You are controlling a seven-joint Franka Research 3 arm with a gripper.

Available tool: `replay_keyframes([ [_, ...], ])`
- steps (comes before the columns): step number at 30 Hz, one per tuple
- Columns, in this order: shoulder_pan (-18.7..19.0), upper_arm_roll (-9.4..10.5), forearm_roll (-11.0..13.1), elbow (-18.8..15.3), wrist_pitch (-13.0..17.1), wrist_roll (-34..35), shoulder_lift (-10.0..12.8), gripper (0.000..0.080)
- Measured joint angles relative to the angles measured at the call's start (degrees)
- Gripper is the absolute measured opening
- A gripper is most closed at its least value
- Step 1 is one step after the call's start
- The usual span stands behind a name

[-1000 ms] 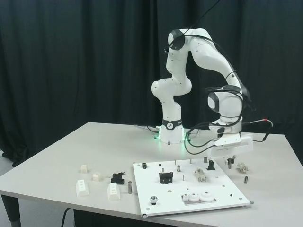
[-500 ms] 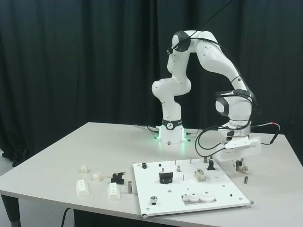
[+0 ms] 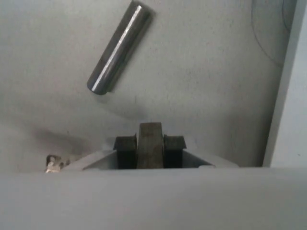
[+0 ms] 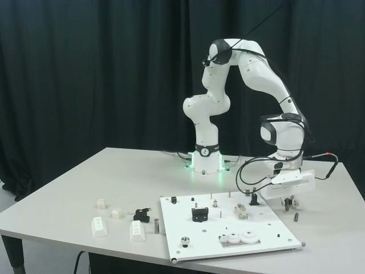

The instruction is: Place square peg 3.

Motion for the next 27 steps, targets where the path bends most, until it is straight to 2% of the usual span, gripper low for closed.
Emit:
replay_keyframes([
  [13,0.19,0.02,0.0,0.09,0.26,0.0,0.45,0.0114],
  [14,0.2,0.02,0.0,0.12,0.26,0.0,0.45,0.019],
  [23,0.24,0.04,0.0,0.7,0.02,0.5,0.06,0.019],
  [24,0.23,0.04,0.0,0.78,-0.08,0.52,-0.05,0.0742],
  [27,0.23,0.01,0.0,1.0,-0.62,0.55,-0.47,0.0742],
])
